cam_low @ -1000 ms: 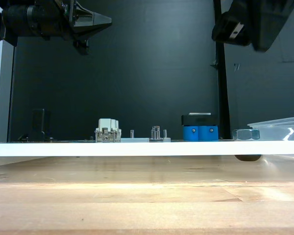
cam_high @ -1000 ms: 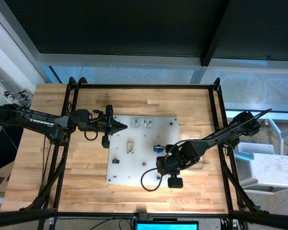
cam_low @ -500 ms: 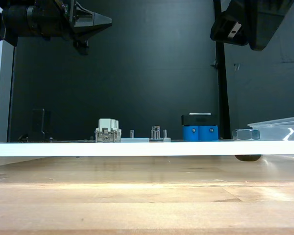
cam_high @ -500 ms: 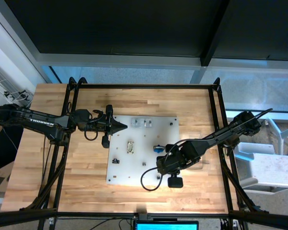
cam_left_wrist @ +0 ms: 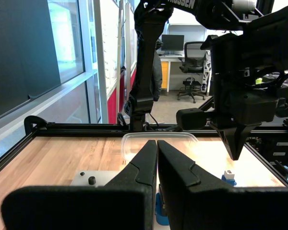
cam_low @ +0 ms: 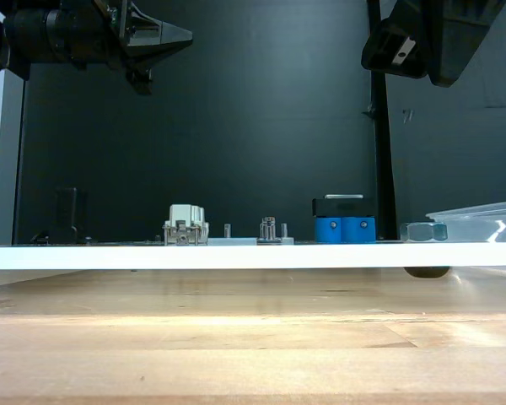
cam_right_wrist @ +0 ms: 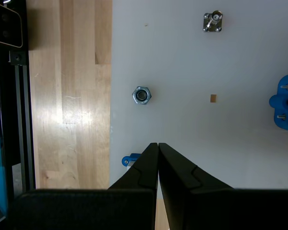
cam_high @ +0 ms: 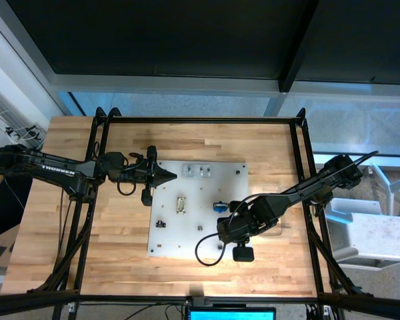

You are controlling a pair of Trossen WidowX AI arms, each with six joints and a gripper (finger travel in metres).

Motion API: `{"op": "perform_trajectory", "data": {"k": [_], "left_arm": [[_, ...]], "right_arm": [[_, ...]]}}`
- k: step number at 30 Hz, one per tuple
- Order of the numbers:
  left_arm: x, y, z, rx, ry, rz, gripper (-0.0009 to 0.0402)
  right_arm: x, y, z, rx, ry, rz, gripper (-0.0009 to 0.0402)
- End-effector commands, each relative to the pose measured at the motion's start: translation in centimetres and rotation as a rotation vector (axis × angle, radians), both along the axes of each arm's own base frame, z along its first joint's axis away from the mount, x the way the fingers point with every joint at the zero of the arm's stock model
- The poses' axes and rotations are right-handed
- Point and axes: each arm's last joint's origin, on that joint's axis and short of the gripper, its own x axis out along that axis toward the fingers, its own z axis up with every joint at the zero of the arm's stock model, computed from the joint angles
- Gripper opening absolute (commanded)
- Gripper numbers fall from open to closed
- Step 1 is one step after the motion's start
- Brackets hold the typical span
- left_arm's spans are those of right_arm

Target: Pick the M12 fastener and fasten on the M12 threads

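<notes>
Over the white board's left edge the left gripper hangs parked, fingers together, out of the way. The right gripper, closed and empty, hovers above the board's near-right edge, where the M12 fastener apparently sits on its stud.

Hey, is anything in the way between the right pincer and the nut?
Nothing visible: the right pincer, shut, hangs above bare board beside the nut. The left pincer sits shut over the board's far left corner.
</notes>
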Motion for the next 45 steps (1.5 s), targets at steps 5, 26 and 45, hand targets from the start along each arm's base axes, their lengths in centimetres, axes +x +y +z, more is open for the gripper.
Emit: {"op": "perform_trajectory", "data": {"k": [5, 26, 45], "left_arm": [[0.00, 0.00, 0.02, 0.000, -0.001, 0.000, 0.0000], [0.00, 0.01, 0.02, 0.000, -0.001, 0.000, 0.0000], [0.00, 0.01, 0.02, 0.000, -0.001, 0.000, 0.0000]], "right_arm": [[0.20, 0.10, 0.05, 0.010, -0.020, 0.000, 0.0000], [0.38, 0.20, 0.13, 0.020, -0.040, 0.000, 0.0000], [0.44, 0.23, 0.15, 0.023, -0.047, 0.000, 0.0000]]}}
